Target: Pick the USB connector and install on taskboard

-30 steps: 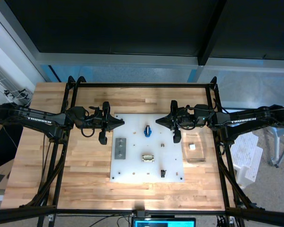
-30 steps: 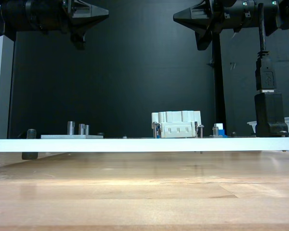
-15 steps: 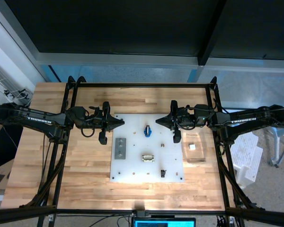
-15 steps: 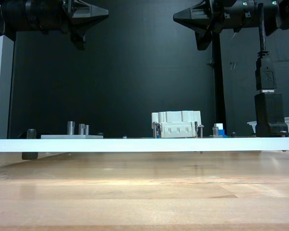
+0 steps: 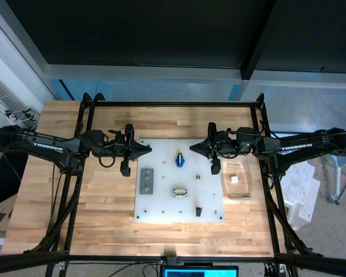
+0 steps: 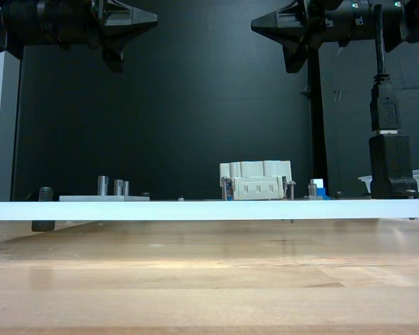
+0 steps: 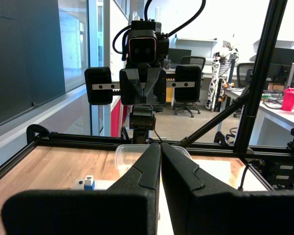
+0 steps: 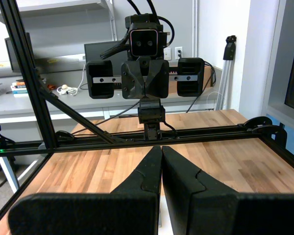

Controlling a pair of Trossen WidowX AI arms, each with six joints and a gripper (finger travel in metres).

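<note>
Fingers [image 7: 139,171] pressed together on both, left gripper [image 5: 149,148] and right gripper [image 5: 191,148] point inward, level, high above the taskboard [image 5: 161,199].

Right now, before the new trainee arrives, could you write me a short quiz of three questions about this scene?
1. True or false: the left gripper, shut, hangs high over the far left corner of the taskboard.
2. Where does the small white cube lie? A: in the clear plastic tray. B: on the grey block. C: on the silver connector.
3. Fill in: while the right gripper, shut, hangs high near the blue part, the USB connector stands upright in the black ____.
Key: 1 true; 2 A; 3 socket.
</note>
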